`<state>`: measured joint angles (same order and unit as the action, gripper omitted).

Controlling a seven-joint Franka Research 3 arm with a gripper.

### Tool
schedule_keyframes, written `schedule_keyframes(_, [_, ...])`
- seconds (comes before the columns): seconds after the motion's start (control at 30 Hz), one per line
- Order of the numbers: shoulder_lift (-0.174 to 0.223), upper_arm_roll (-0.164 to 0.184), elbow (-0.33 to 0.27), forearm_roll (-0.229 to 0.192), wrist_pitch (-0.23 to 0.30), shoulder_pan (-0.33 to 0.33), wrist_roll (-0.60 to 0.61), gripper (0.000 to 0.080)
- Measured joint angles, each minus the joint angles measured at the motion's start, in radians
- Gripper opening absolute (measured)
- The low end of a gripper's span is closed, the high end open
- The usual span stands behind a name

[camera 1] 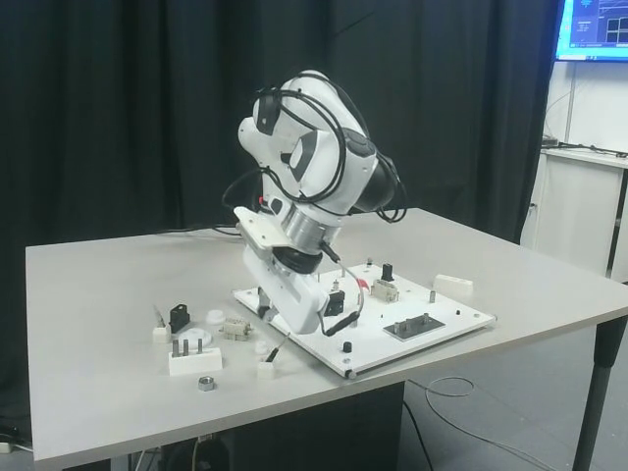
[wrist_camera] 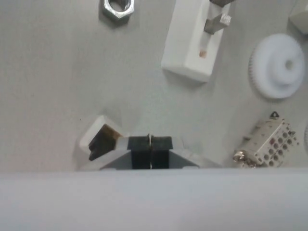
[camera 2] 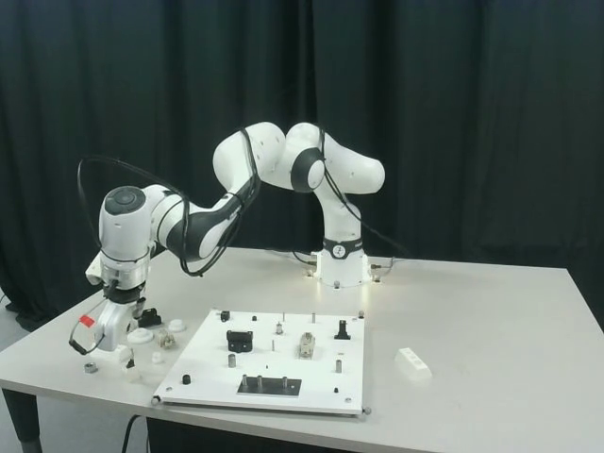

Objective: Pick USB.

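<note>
USB holder [wrist_camera: 98,139], small white block with dark slot, sits on grey table [wrist_camera: 53,82] just beside gripper [wrist_camera: 150,153] fingertips; wrist view alone shows slot. Black pads pressed together, nothing held. Same view shows steel nut [wrist_camera: 118,8], white block [wrist_camera: 192,41] with pegs, white gear [wrist_camera: 279,66], multi-pin connector [wrist_camera: 269,143]. Room views add white assembly board [camera 1: 446,329]. No legible writing.

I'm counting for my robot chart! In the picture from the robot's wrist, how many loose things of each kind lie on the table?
Nut: 1
Gear: 1
Plug connector: 1
White peg block: 1
Small white holder: 1
Total: 5
</note>
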<state>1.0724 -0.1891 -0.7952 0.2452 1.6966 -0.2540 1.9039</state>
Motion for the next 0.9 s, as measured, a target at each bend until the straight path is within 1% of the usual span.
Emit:
schedule_keyframes(0.67, [-0.019,-0.004,0.000,0.004,-0.002,-0.007,-0.018,0.0001])
schedule_keyframes(0.87, [-0.024,-0.004,0.003,0.007,0.001,-0.007,-0.058,0.0001])
schedule_keyframes(0.9, [-0.024,-0.004,0.004,0.007,0.001,-0.007,-0.060,0.0099])
